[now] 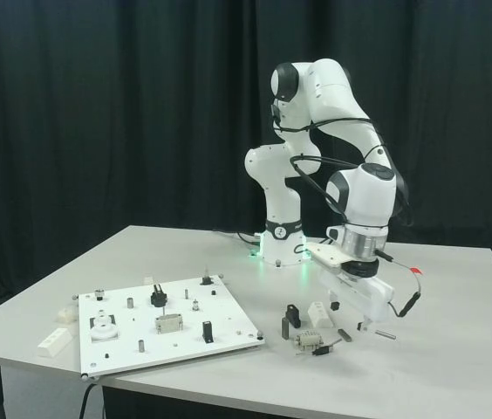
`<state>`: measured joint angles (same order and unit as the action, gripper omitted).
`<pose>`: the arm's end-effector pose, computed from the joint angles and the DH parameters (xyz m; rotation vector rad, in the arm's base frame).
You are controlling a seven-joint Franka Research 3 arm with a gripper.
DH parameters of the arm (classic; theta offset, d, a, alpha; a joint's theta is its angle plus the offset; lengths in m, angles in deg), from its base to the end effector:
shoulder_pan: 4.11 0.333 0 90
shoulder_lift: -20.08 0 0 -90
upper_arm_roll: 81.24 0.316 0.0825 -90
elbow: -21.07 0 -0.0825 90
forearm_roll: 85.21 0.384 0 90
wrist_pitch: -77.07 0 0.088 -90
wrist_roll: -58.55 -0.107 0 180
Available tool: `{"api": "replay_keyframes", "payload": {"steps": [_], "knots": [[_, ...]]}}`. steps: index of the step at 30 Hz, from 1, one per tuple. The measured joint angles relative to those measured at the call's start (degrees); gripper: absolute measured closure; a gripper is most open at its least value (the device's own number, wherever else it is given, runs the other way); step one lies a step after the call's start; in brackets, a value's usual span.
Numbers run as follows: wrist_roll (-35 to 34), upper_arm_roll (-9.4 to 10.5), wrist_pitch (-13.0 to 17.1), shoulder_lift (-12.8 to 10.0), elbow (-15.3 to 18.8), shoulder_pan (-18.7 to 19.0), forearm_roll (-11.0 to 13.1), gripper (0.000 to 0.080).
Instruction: Remove round peg 3.
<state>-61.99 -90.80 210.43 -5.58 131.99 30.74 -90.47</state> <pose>0.5572 0.2661 0.2519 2.1407 -2.1675 0.1772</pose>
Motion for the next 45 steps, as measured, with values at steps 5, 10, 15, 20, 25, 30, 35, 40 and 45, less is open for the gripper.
{"api": "replay_keyframes", "payload": {"steps": [5, 10, 15, 20, 25, 30, 35, 40, 45], "knots": [[0.0, -0.1, 0.0, 0.0, 0.0, 0.0, 0.0, 0.0003], [0.0, -0.24, 0.0, 0.0, 0.0, 0.0, 0.0, 0.0003], [0.0, -0.45, 0.0, 0.0, -0.1, 0.0, -0.6, 0.0003], [0.0, -1.04, 0.1, 0.0, -0.3, -0.1, -3.2, 0.0003], [0.0, -1.46, 0.1, 0.0, -0.8, -1.4, -7.5, 0.0003], [0.1, -0.97, 0.0, 0.0, -1.5, -4.7, -12.4, 0.0003], [1.5, 2.55, 0.0, 0.0, -2.4, -11.5, -17.7, 0.0003], [4.4, 10.22, 0.1, 0.0, -3.5, -22.5, -23.4, 0.0003], [8.4, 19.27, 0.1, -0.1, -4.4, -34.7, -27.3, 0.0003]]}}
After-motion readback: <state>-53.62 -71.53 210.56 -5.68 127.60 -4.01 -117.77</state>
